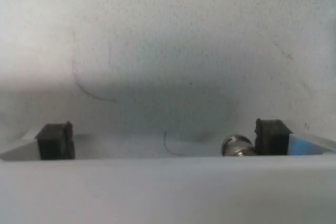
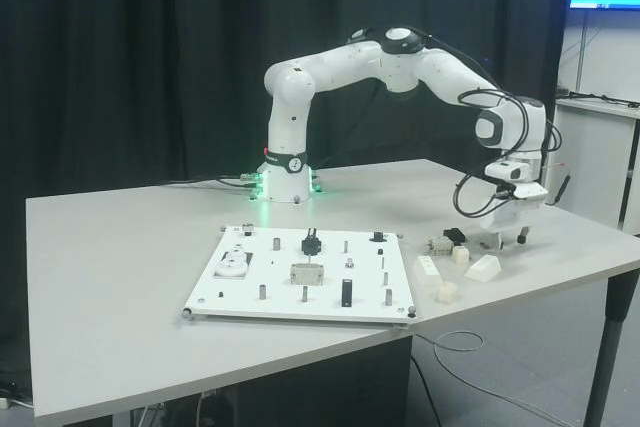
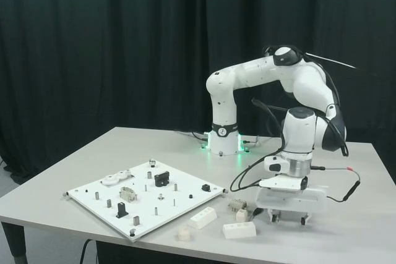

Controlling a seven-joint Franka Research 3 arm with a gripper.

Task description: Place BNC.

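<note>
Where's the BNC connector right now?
In the wrist view the BNC connector lies on the grey table, right against one black fingertip of the open tool, not clamped.

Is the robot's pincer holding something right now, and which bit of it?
Nothing is clamped. The pincer stands open above the grey table, and the small shiny metal BNC connector lies beside one black fingertip pad; whether they touch cannot be told.
</note>
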